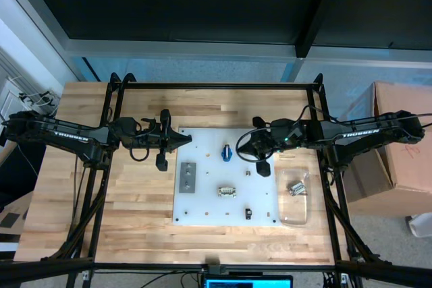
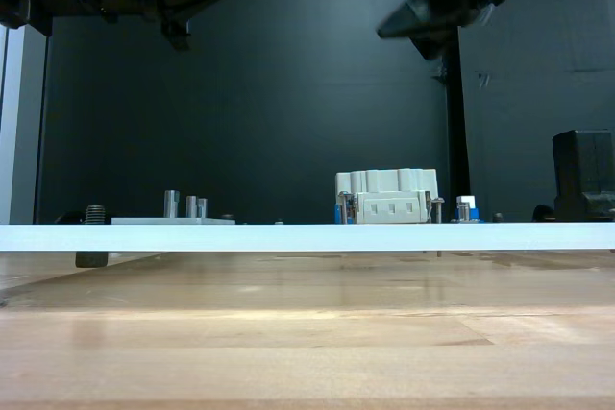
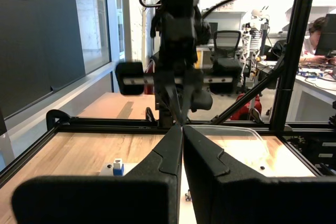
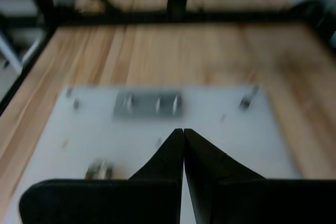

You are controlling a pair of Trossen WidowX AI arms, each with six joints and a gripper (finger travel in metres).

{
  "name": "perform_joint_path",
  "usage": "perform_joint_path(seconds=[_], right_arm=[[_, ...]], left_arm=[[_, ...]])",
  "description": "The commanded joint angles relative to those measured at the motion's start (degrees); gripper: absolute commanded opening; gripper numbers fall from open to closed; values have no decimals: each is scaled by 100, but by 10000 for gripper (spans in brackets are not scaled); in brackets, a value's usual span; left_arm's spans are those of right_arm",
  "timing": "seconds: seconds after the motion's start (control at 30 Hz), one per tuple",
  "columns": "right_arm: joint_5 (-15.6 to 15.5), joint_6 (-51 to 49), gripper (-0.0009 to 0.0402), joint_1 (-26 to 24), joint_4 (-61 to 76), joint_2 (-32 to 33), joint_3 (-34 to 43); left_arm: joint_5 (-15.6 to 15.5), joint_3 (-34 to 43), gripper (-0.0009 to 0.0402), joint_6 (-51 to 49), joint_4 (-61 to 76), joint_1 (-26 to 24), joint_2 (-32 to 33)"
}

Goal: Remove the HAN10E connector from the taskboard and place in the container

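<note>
A grey-beige connector piece (image 1: pixel 295 187) lies free in the clear container (image 1: pixel 295 215) just right of the white taskboard (image 1: pixel 202 210). A beige connector block (image 1: pixel 227 192) (image 2: pixel 384 197) still stands upright on the board's near middle; I cannot tell which of the two the task names. My right gripper (image 1: pixel 237 146) (image 4: pixel 183 129) hovers high over the board's right part, shut on nothing. Over the board's left edge, my left gripper (image 1: pixel 189 137) (image 3: pixel 182 127) hangs equally high, shut and empty, pointing at the right one.
A grey plate with pegs (image 1: pixel 187 177) sits on the board's left. A blue part (image 1: pixel 227 152) stands at the back middle and a small black part (image 1: pixel 248 214) near the front. A black frame (image 1: pixel 216 85) rings the table. A cardboard box (image 1: pixel 398 139) stands far right.
</note>
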State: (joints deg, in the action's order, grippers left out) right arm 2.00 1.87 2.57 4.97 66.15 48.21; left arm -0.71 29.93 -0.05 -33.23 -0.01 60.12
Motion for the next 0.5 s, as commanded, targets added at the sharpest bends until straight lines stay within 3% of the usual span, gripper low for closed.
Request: perform_joint_path(seconds=[0.03, 0.2, 0.5], right_arm=[[-61, -26, 0, -214, -699, -160, -251], [-494, 24, 0, -627, -1700, -317, -636], [-557, 114, 0, -643, -3058, -348, -1143]], left_arm=[[2, 2, 0, 2, -2, 2, 0], [2, 2, 0, 2, -2, 0, 0], [2, 2, 0, 2, -2, 2, 0]])
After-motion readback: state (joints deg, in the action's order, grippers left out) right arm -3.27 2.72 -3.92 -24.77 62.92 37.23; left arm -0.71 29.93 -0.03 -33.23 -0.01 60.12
